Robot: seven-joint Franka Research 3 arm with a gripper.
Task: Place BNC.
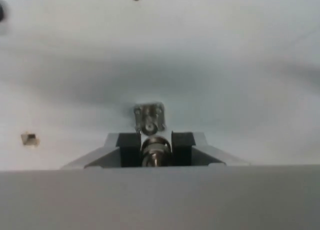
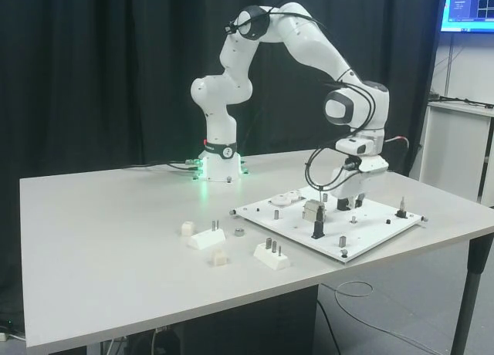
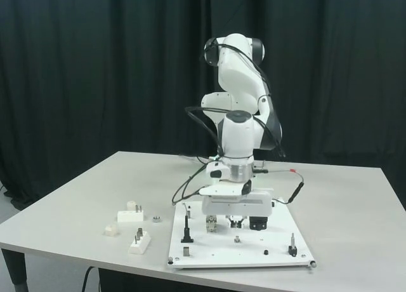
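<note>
Gripper (image 1: pixel 156 151) closed on the BNC plug (image 1: pixel 155 153), black pads on both sides of its barrel. Plug sits just short of the BNC socket (image 1: pixel 149 118), low over the middle of the white board (image 2: pixel 370 230).

Risk: plug looks slightly off the socket axis; pushing in misaligned could jam it or make it slip in the pads.

Room: black post (image 2: pixel 316 225) near the board's front edge, small pins close by; sideways clearance tight, upward free.
</note>
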